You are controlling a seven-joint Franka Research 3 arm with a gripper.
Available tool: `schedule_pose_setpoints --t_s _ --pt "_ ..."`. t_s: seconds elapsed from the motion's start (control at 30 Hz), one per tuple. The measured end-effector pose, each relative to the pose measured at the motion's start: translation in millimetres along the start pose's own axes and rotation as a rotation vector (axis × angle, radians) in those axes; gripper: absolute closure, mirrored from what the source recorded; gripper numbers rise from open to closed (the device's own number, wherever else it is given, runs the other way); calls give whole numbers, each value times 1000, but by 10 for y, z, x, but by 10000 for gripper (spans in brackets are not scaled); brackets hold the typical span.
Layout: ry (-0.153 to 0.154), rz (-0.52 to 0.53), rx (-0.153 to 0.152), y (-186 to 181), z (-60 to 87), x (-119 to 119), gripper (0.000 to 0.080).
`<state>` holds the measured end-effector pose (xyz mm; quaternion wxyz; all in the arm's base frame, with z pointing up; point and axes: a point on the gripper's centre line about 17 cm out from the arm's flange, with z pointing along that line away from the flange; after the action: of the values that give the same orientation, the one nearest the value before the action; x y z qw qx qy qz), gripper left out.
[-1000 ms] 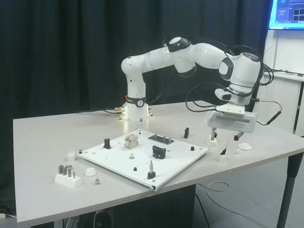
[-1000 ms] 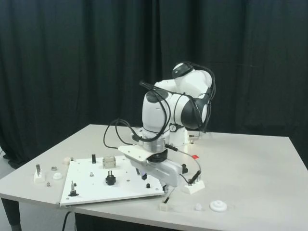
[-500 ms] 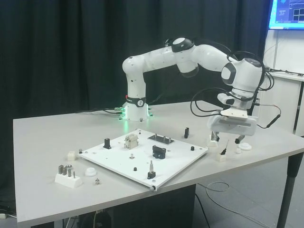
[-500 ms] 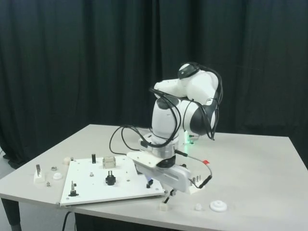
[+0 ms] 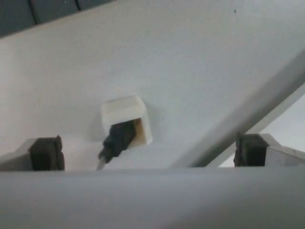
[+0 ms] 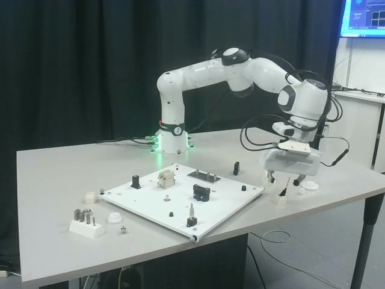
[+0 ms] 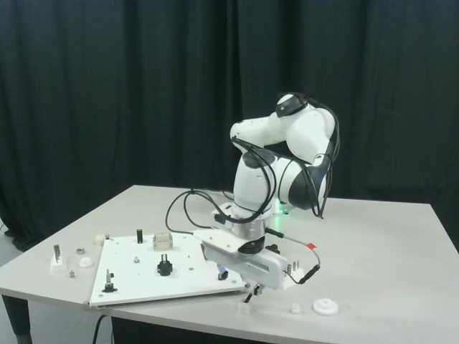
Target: Pick USB.
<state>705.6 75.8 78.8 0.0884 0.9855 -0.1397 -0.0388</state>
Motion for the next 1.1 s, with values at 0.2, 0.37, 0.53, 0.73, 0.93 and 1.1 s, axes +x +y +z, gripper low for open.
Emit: schedule_pose_setpoints --t_s 0.2,0.37,0.53,0.73,0.93,1.1 --pt "29 -35 -1 48 40 3 3" --pt "55 -56 13 53 85 19 3" --pt "77 -79 27 52 139 34 3" --pt "92 -118 38 40 202 31 3" --pt "97 -140 42 19 254 16 3" --pt "95 -149 41 1 280 -9 3"
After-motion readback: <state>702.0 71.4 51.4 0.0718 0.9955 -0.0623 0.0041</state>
